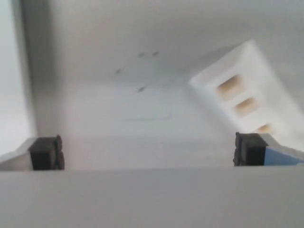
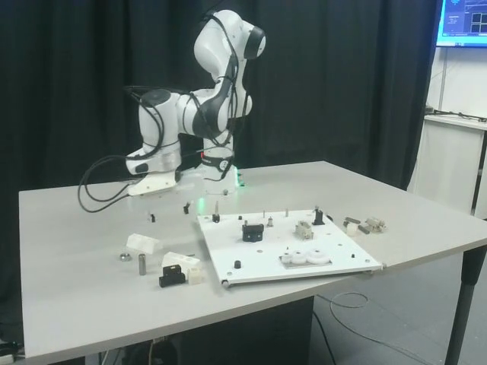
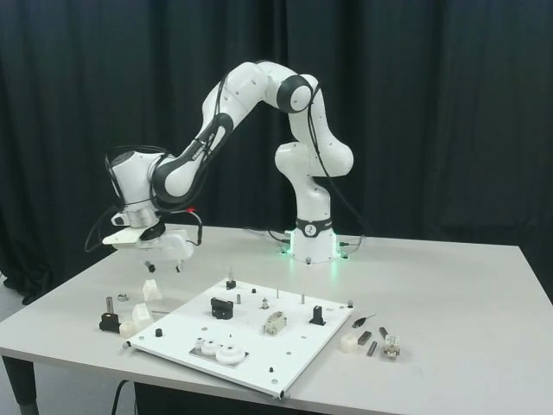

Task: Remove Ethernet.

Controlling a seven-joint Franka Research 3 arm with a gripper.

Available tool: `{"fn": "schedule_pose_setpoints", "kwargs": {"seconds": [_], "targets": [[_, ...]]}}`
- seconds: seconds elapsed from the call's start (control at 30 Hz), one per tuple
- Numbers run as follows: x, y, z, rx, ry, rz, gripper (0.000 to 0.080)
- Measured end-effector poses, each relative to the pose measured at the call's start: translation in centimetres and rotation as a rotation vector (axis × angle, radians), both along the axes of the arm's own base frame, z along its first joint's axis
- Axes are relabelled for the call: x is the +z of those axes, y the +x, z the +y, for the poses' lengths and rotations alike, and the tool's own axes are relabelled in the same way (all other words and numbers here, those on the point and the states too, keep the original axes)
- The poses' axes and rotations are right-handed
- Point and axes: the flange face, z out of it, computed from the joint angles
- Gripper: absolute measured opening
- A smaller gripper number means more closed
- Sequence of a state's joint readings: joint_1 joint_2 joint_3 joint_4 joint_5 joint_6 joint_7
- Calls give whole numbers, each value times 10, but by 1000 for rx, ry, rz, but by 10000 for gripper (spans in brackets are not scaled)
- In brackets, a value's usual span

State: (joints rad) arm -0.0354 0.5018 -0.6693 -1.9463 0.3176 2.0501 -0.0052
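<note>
While the arm leans left of the frame:
Gripper (image 1: 148, 151): spread, empty.
White block (image 1: 247, 90): on counter (image 2: 68, 228), beneath gripper.

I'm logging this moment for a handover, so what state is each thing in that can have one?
gripper: open, holding nothing, hovering above the table off the board
white block with slots: lying on the grey table, below the gripper, untouched
white board: flat on the table, small parts standing on it
three white gears: seated side by side on the board
</note>
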Motion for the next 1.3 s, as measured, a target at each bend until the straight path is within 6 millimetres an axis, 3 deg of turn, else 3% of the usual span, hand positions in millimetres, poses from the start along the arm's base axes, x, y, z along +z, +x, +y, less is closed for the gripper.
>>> {"fn": "schedule_pose_setpoints", "kwargs": {"seconds": [0.67,1.3], "targets": [[-5,-23,87,-82,-20,71,800],[-8,-34,140,-118,-60,53,800]]}}
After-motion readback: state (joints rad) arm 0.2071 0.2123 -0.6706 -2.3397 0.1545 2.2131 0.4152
